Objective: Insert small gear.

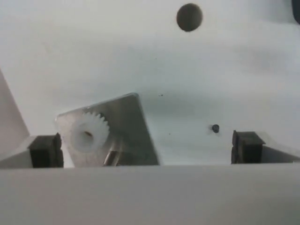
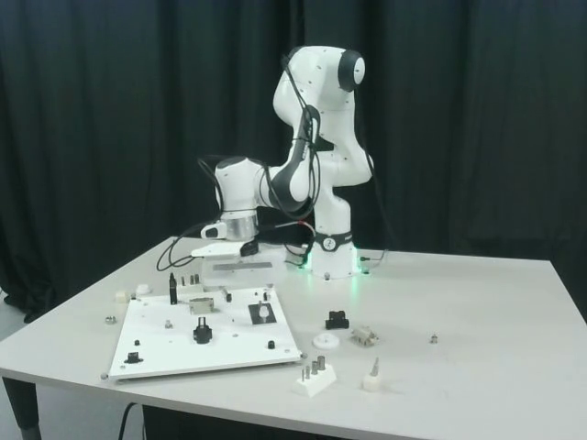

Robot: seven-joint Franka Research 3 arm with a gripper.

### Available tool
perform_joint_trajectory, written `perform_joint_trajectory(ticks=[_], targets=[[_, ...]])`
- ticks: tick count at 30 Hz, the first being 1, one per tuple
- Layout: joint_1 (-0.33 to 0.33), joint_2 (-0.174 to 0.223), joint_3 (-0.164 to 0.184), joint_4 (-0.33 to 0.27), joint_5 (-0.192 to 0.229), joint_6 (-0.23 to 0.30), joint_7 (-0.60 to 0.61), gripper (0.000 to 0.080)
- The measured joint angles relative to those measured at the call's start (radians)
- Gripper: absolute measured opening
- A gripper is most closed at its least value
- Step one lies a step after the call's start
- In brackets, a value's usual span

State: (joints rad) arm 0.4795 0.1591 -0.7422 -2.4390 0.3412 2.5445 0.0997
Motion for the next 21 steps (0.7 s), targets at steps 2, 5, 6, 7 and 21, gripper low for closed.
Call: perform_joint_trajectory(ticks=[2,5,6,7,21], targets=[[0.000,0.003,-0.001,0.002,0.000,0.001,0.008,0.0800],[0.000,0.009,-0.002,0.005,0.000,0.005,0.020,0.0800],[0.000,0.012,-0.002,0.006,0.000,0.007,0.024,0.0800],[0.000,0.015,-0.002,0.006,0.000,0.010,0.028,0.0800],[0.001,0.056,-0.002,0.009,0.000,0.026,0.036,0.0800]])
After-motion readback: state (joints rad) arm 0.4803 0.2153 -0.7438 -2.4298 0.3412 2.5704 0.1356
